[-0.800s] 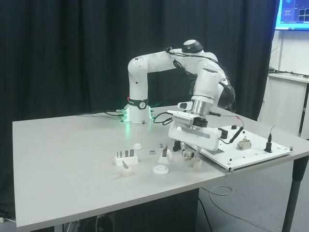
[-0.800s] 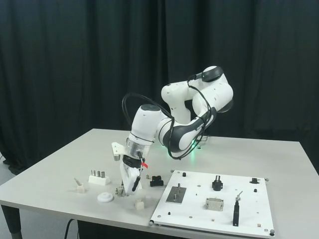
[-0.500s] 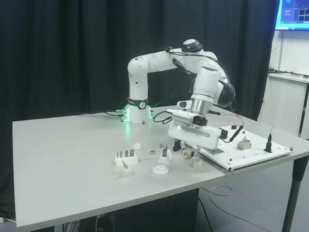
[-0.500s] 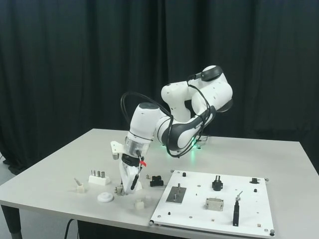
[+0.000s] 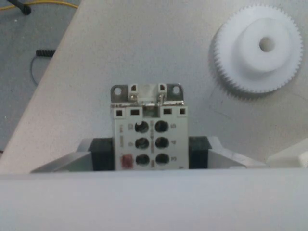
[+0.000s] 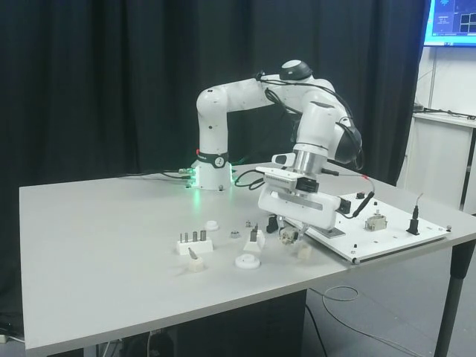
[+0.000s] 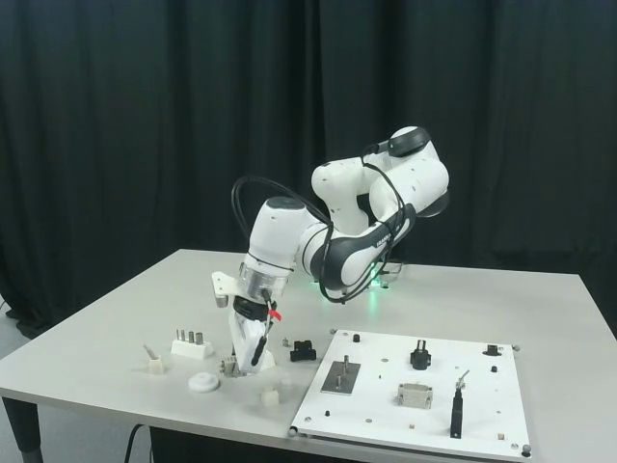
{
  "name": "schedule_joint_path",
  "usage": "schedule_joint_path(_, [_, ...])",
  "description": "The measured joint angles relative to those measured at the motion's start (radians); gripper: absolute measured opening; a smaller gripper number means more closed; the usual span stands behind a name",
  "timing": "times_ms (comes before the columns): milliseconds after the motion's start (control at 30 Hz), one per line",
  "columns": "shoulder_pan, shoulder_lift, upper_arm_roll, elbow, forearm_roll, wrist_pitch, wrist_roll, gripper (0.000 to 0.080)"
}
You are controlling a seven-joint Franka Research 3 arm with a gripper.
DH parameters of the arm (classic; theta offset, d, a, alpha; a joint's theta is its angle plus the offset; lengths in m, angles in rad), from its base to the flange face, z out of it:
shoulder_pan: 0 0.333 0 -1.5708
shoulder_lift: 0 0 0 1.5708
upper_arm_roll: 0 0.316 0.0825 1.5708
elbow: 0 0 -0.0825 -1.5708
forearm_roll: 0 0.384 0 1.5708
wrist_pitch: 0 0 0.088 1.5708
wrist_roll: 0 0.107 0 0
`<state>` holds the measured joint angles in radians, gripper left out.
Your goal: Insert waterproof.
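Observation:
The waterproof connector point(image 5: 149, 132) is a white block with several round sockets and a metal clip at one end. My gripper point(image 5: 150, 154) is shut on it, a black finger point(image 5: 102, 153) pressing on each side. In the first room view the gripper point(image 6: 286, 232) holds the connector point(image 6: 288, 236) low over the table near its front edge, left of the white board point(image 6: 387, 234). The second room view shows the same gripper point(image 7: 236, 362) and connector point(image 7: 231, 367). Whether the connector touches the table is not visible.
A white gear point(image 5: 260, 48) point(image 6: 247, 261) point(image 7: 202, 383) lies close by. A small white block point(image 6: 303, 251) point(image 7: 269, 395), a rack of pegs point(image 6: 194, 241) and a black part point(image 7: 303, 350) are nearby. The white board point(image 7: 386, 405) carries several fixtures.
The wrist and gripper have shifted a little away from the white board, carrying the connector along. The loose parts on the table have not moved.

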<state>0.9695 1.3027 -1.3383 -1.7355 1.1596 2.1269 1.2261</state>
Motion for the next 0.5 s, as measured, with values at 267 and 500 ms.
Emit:
schedule_joint_path(267, [0.0,0.0,-0.004,0.0,0.0,0.0,-0.011,0.0314])
schedule_joint_path(500, [0.0,0.0,-0.006,0.0,0.0,0.0,-0.018,0.0314])
